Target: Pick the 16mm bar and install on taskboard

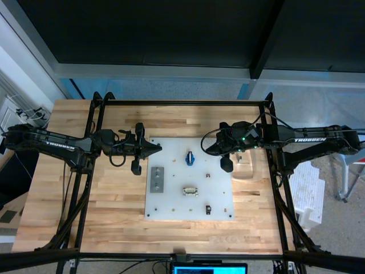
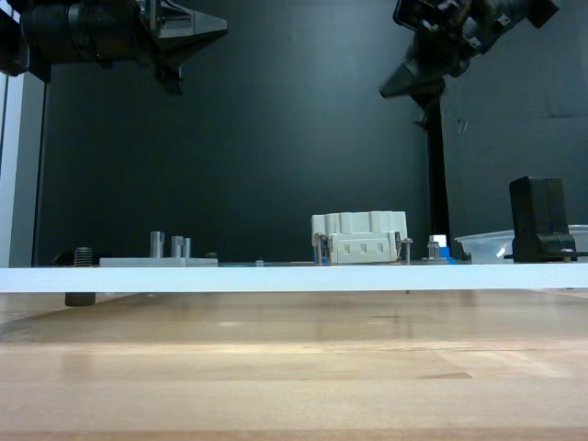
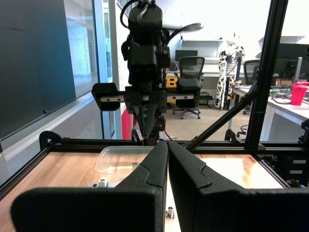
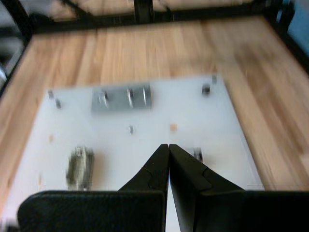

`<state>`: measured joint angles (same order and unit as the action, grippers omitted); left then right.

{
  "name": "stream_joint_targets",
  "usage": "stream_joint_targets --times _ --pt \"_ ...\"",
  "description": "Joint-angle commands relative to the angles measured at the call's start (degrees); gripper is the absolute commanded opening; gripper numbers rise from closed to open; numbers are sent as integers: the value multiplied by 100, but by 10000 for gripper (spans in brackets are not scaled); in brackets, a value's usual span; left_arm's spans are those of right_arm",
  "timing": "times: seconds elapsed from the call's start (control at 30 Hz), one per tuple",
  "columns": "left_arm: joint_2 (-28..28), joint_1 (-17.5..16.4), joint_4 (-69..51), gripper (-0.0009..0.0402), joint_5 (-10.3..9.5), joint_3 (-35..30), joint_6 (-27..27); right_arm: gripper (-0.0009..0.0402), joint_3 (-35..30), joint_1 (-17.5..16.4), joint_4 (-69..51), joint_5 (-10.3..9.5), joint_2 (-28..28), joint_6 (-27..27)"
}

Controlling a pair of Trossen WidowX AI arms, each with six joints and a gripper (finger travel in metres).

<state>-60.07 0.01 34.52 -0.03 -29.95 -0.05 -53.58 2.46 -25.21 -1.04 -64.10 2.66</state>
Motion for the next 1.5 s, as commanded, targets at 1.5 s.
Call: stream_joint_targets --times 1.5 --pt "-2 -2 2 0 2 0 0 5 -964 546 -5512 463 -994 -664"
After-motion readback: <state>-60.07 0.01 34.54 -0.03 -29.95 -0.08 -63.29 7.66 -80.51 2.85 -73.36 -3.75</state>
